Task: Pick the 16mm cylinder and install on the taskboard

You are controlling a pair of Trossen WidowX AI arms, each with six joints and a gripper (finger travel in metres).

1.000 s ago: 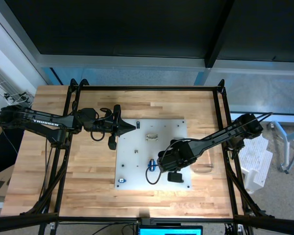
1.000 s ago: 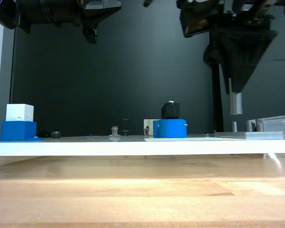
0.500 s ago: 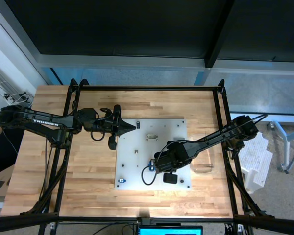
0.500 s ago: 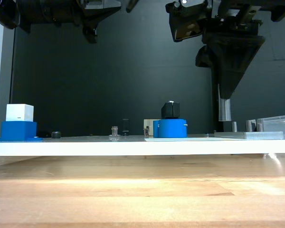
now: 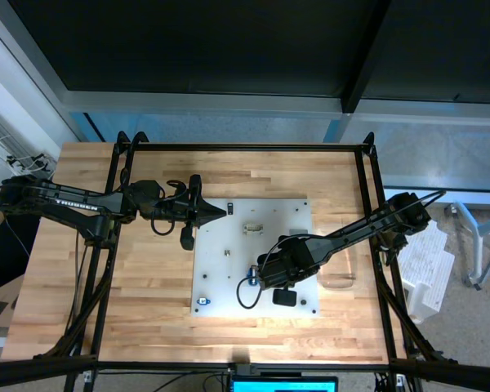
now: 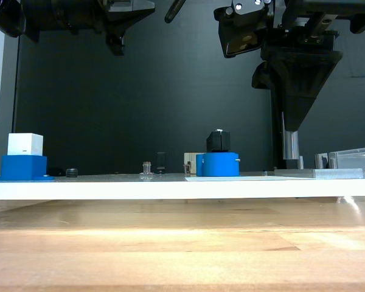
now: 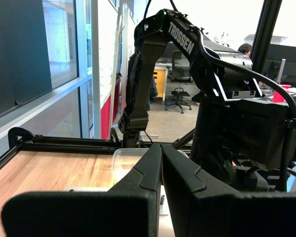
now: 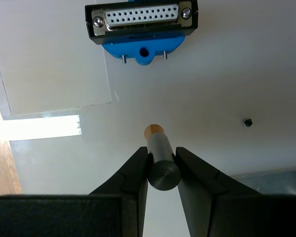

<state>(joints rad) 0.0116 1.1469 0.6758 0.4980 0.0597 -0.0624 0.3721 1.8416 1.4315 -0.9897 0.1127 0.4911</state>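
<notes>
Right wrist view: taskboard [image 8: 49,59] spread under right gripper [image 8: 160,157]. Left gripper [image 7: 161,163] aloft near its far-left corner, fingers pressed together. Blue connector [image 8: 140,29] just ahead of right fingertips; 16mm cylinder [image 8: 163,173] pinched upright between them, low over board.

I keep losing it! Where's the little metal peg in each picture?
Right wrist: peg clamped in right gripper.
Low: peg upright, right of blue connector.
High: hidden under right gripper, over taskboard.
Left wrist: absent; left gripper shut, near taskboard's edge.
Shared landmark: blue connector.
</notes>
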